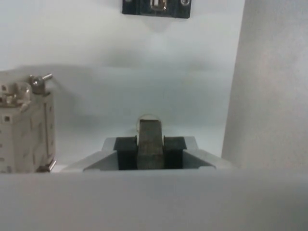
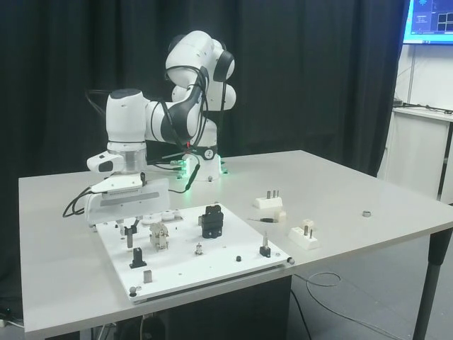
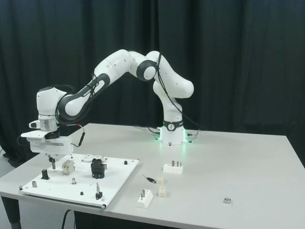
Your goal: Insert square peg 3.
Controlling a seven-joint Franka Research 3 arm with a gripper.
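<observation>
squarely, end effector (image 1: 150,144) around blocky grey peg (image 1: 150,139)

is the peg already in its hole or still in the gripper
Still in the gripper: the peg sits clamped between the black fingers, hanging above the white board.
</observation>
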